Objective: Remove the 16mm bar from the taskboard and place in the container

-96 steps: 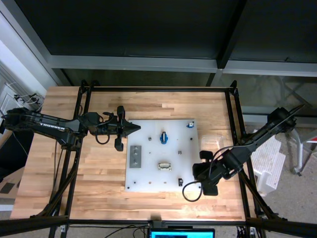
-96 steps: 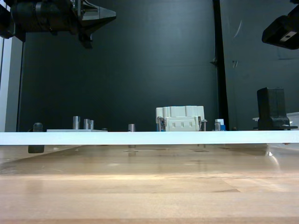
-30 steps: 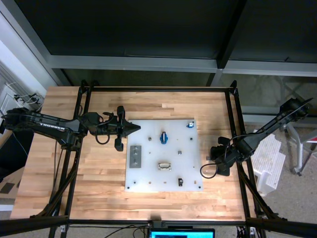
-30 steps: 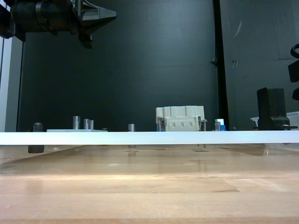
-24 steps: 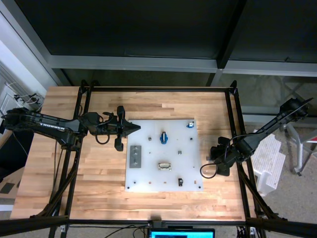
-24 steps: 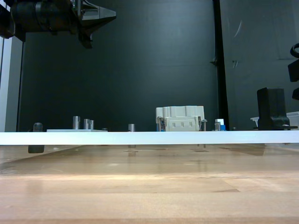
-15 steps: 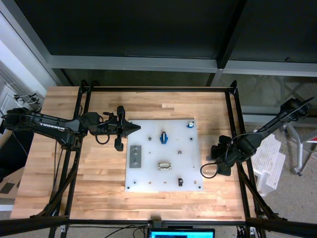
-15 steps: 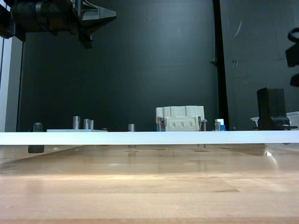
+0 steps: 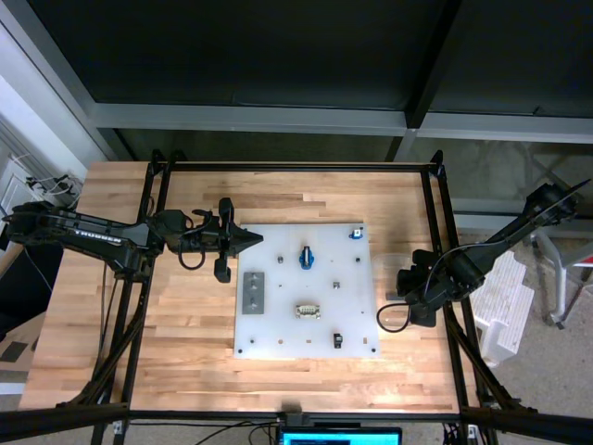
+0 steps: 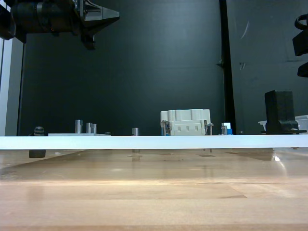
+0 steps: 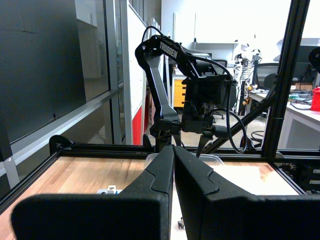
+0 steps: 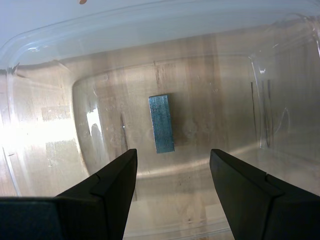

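Observation:
The 16mm bar [image 12: 161, 123], a short grey-blue metal piece, lies flat on the floor of the clear container [image 12: 45, 90], apart from my fingers. My right gripper [image 12: 172, 200] hangs open above it with nothing between its fingers [image 12: 107, 195]. From above, the right gripper [image 9: 405, 295] is over the container [image 9: 387, 261], just off the right edge of the white taskboard [image 9: 278, 324]. My left gripper [image 9: 246, 239] hovers shut over the board's far left corner, high above it in the low view [image 10: 108, 19], with its fingers [image 11: 165, 165] pressed together.
On the board stand a grey metal block [image 9: 254, 293], a blue knob [image 9: 307, 257], a beige connector [image 9: 308, 311] and small pegs. A black block [image 10: 280, 113] stands at the board's near right. A black frame [image 9: 434, 213] borders the wooden table.
The right arm swung from the board's near right corner to above the container, then rose a little. The left arm has not moved.

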